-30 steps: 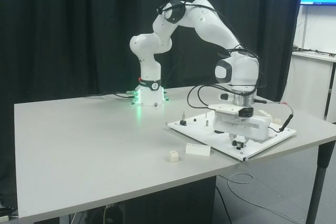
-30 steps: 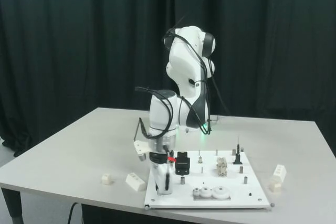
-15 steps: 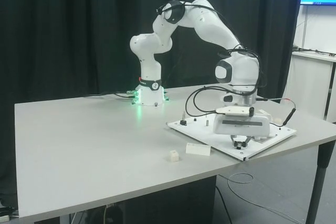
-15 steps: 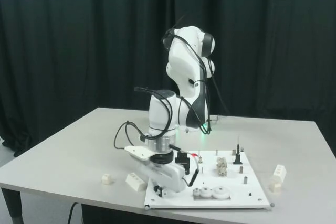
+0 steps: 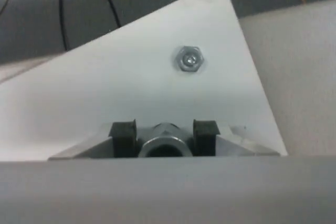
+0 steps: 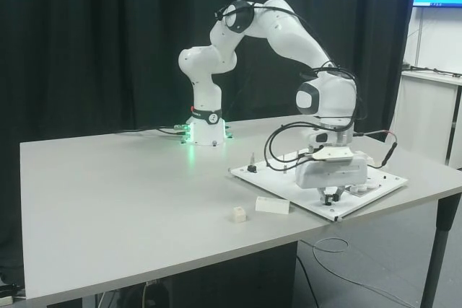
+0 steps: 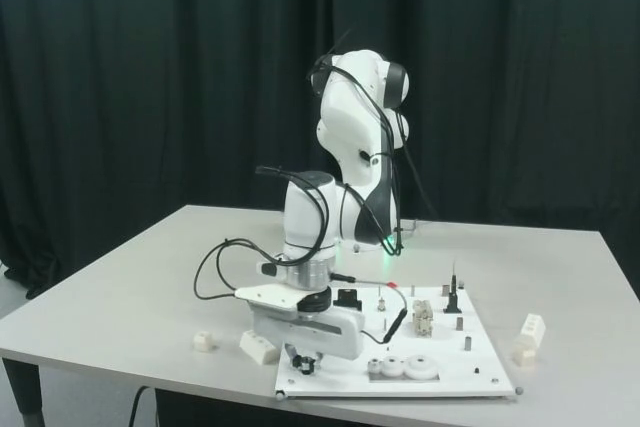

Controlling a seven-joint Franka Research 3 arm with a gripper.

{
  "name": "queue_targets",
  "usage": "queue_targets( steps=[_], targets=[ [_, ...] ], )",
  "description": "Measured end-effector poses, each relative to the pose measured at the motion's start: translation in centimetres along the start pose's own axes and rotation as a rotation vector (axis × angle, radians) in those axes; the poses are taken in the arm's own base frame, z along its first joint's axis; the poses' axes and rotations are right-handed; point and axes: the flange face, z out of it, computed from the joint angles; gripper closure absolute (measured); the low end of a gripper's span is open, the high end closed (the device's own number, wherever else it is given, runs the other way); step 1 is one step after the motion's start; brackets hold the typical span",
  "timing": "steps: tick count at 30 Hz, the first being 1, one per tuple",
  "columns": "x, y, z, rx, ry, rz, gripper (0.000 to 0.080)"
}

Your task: Remove bolt 4.

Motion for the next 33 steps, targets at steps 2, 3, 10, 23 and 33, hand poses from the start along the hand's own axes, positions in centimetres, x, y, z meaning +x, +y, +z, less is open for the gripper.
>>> queue_targets(
  steps=[2, 3, 10, 23, 33],
  targets=[
    [0.0, 0.0, 0.0, 0.0, 0.0, -0.043, 0.0574],
    [0.0, 0.0, 0.0, 0.0, 0.0, -0.068, 0.0574],
    [-0.1, -0.1, 0.0, 0.001, -0.002, -0.259, 0.0574],
    [0.0, 0.0, 0.0, 0.011, -0.019, -0.616, 0.0574],
    [0.6, -0.2, -1.2, 0.013, -0.039, -0.845, 0.0574]
  ],
)
